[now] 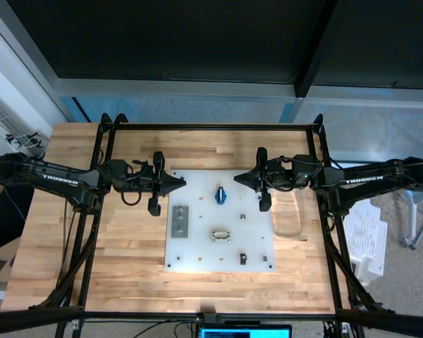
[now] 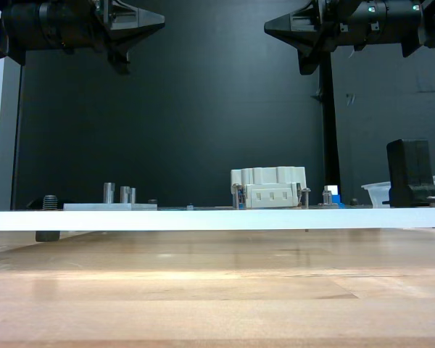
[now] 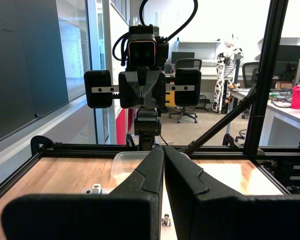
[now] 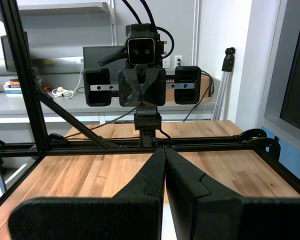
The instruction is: Pick the 16mm bar and install on taskboard
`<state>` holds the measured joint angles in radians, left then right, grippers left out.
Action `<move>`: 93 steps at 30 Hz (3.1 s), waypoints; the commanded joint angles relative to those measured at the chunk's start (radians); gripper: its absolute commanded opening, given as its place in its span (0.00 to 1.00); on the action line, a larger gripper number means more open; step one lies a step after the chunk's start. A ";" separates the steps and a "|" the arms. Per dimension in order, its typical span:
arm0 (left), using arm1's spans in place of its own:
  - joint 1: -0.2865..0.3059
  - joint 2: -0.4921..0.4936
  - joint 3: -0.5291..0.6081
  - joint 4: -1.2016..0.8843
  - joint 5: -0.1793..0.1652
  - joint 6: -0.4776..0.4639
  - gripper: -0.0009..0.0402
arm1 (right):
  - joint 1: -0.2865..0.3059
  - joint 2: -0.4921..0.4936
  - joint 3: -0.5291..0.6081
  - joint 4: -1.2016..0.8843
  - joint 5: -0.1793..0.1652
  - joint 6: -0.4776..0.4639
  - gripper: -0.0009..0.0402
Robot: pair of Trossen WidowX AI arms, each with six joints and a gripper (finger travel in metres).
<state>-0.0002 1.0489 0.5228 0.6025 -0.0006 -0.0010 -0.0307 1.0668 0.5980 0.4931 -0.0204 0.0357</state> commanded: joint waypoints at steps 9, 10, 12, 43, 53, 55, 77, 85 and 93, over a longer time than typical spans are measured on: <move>0.000 0.000 0.000 0.000 0.000 0.000 0.02 | 0.000 0.001 0.000 -0.002 0.001 0.001 0.02; 0.000 0.000 0.000 0.000 0.000 0.000 0.02 | 0.000 0.001 0.000 -0.002 0.001 0.001 0.02; 0.000 0.000 0.000 0.000 0.000 0.000 0.02 | 0.000 0.001 0.000 -0.003 0.001 0.001 0.02; 0.000 0.000 0.000 0.000 0.000 0.000 0.02 | 0.000 0.001 0.000 -0.010 0.001 0.001 0.02; 0.000 0.000 0.000 0.000 0.000 0.000 0.02 | 0.000 0.001 0.000 -0.011 0.001 0.001 0.02; 0.000 0.000 0.000 0.000 0.000 0.000 0.02 | 0.000 0.001 0.000 -0.010 0.001 0.001 0.02; 0.000 0.000 0.000 0.000 0.000 0.000 0.02 | 0.000 0.001 0.000 -0.033 0.001 0.001 0.02; 0.000 0.000 0.000 0.000 0.000 0.000 0.02 | 0.000 0.001 0.000 -0.033 0.001 0.001 0.02; 0.000 0.000 0.000 0.000 0.000 0.000 0.02 | 0.000 0.001 0.000 -0.033 0.001 0.001 0.02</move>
<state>-0.0002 1.0489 0.5228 0.6029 -0.0002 -0.0010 -0.0303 1.0676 0.5980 0.4595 -0.0196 0.0364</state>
